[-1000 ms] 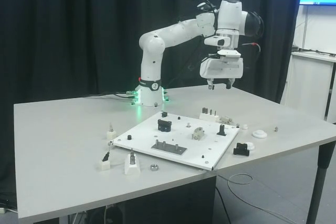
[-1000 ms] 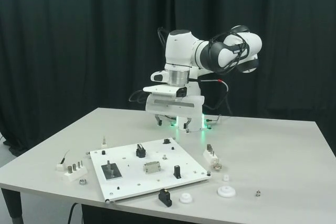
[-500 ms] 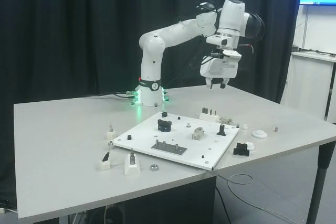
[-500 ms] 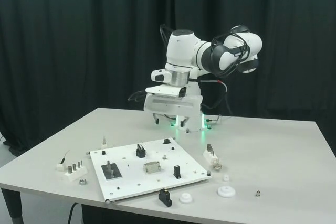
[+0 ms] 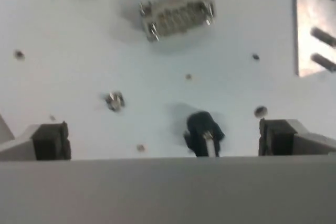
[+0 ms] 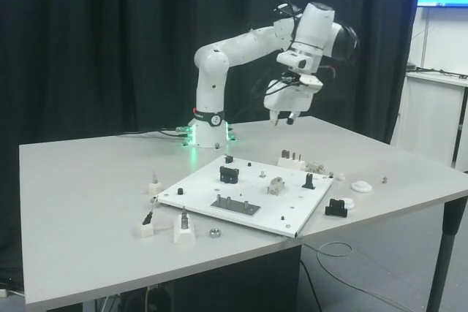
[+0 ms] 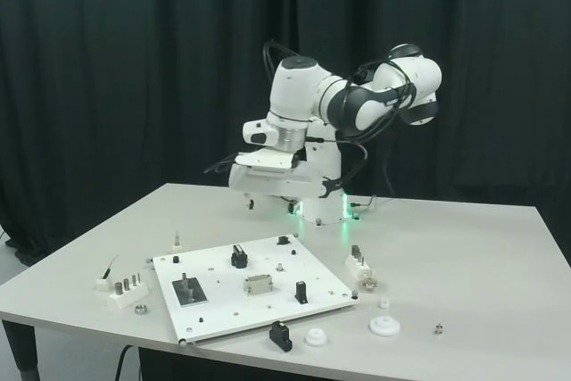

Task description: Pick Ethernet.

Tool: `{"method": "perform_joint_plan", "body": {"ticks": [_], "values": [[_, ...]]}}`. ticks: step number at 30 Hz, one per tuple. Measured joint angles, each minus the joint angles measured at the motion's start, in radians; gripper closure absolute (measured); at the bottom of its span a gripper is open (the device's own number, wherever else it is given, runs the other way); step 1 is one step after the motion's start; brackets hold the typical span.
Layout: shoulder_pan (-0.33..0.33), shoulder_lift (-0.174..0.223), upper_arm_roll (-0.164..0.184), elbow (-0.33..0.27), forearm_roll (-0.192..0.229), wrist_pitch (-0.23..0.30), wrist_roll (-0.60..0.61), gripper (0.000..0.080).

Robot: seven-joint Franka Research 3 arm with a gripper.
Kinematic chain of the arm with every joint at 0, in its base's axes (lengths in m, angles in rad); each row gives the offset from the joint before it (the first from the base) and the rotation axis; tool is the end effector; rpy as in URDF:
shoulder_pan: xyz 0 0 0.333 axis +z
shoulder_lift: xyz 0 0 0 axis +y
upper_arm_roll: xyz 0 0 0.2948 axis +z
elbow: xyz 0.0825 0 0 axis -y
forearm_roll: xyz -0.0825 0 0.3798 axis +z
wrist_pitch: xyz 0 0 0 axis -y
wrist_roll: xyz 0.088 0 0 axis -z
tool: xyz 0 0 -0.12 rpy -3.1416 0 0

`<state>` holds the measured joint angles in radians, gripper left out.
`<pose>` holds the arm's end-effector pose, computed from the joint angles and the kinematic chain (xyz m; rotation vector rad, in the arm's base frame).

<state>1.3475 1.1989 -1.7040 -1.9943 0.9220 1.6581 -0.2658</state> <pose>0.5429 -0.0093 0.3563 2.8357 -0.5496 -0.1013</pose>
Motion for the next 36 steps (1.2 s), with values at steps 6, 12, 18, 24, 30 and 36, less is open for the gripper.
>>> {"method": "perform_joint_plan", "body": {"ticks": [6,12,18,24,30,36], "values": [[-0.018,0.002,0.000,-0.045,-0.033,0.023,-0.086,0.0003],[-0.035,0.002,0.000,-0.110,-0.056,0.071,-0.156,0.0003],[-0.057,0.002,-0.003,-0.180,-0.066,0.131,-0.236,0.0003],[-0.089,0.002,-0.005,-0.241,-0.064,0.191,-0.345,0.0003],[-0.129,0.002,-0.005,-0.275,-0.051,0.232,-0.428,0.0003],[-0.176,0.002,-0.003,-0.286,-0.036,0.241,-0.481,0.0003]]}}
